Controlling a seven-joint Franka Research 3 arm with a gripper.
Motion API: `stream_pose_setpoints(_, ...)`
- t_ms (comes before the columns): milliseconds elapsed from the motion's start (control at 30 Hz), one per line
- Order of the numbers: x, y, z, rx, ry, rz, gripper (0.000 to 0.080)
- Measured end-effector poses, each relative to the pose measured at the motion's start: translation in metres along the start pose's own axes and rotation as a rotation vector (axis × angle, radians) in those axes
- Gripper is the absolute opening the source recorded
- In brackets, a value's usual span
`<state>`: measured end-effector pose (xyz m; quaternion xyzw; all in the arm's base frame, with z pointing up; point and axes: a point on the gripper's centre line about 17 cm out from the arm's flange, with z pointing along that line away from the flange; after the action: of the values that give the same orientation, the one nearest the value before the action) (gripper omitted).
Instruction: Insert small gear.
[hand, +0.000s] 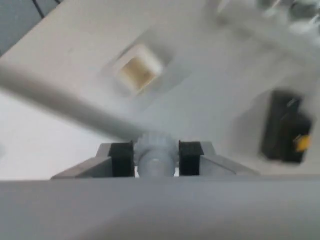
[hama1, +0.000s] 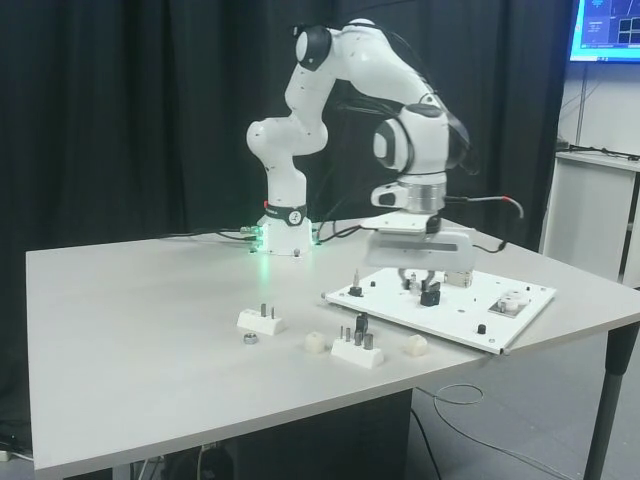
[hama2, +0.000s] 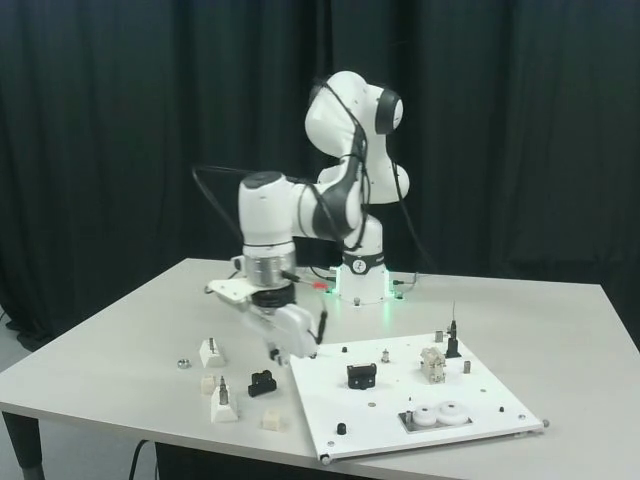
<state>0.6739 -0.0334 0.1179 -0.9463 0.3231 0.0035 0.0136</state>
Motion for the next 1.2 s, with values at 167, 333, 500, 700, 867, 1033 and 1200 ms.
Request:
stream_pose_setpoints(167,-0.021,-0.024,0.002,-0.01,-0.008,0.076,0.0189)
stream_pose_setpoints(333,-0.041,-0.047,0.004,-0.014,-0.01,0.136,0.0189)
stream_pose_setpoints(500,-0.058,-0.07,0.004,-0.012,-0.006,0.186,0.0189)
stream_pose_setpoints(700,-0.074,-0.098,0.002,-0.004,0.005,0.239,0.0189)
stream_pose_setpoints(867,-0.084,-0.118,0.001,0.003,0.015,0.266,0.0189)
stream_pose_setpoints(1033,-0.092,-0.132,0.004,0.003,0.021,0.285,0.0189)
stream_pose_setpoints(1200,-0.1,-0.144,0.01,0.002,0.026,0.293,0.0189)
